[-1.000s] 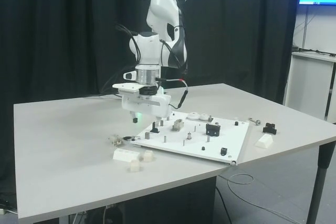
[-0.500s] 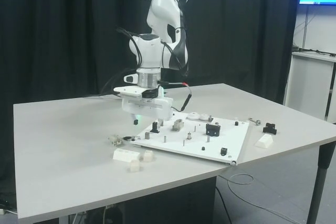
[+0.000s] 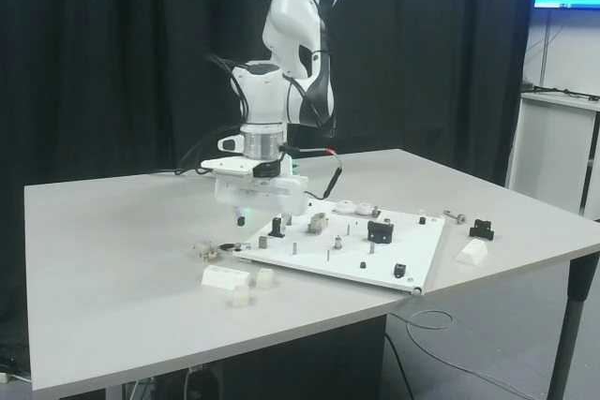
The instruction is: Remove square peg 4.
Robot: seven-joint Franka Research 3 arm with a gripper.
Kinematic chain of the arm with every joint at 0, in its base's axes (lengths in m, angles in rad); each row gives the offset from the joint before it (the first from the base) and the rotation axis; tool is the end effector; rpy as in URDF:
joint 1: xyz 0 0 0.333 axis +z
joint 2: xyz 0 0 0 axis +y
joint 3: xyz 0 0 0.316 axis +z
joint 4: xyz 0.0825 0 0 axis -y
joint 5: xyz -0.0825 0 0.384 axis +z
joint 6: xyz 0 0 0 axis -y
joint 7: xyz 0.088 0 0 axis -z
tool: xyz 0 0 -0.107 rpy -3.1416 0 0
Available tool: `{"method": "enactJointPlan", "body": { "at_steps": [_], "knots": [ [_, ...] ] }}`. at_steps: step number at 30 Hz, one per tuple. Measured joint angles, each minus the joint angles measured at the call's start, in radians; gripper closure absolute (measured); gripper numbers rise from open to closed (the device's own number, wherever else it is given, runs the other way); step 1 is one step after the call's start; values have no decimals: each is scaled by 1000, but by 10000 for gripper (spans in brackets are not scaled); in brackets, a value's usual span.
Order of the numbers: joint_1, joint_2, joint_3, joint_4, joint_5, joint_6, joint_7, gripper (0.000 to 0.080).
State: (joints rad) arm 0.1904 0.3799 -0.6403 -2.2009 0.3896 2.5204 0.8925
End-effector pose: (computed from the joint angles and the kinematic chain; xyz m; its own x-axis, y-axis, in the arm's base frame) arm 0.4997 -0.2462 0.2439 -0.0489 -0.9987 0.0163 -0.9980 0.0482 -0.0418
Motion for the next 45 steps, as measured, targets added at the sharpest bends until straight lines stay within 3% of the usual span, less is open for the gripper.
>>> {"method": "enactJointPlan", "body": {
  "at_steps": [14,21,38,45],
  "knots": [
    [-3,32,3,15,36,0,-85,3],
    [-3,49,11,24,42,0,-85,3],
    [-7,83,15,39,115,0,-53,3],
    [-8,86,17,39,117,0,-25,3]
  ]
}}
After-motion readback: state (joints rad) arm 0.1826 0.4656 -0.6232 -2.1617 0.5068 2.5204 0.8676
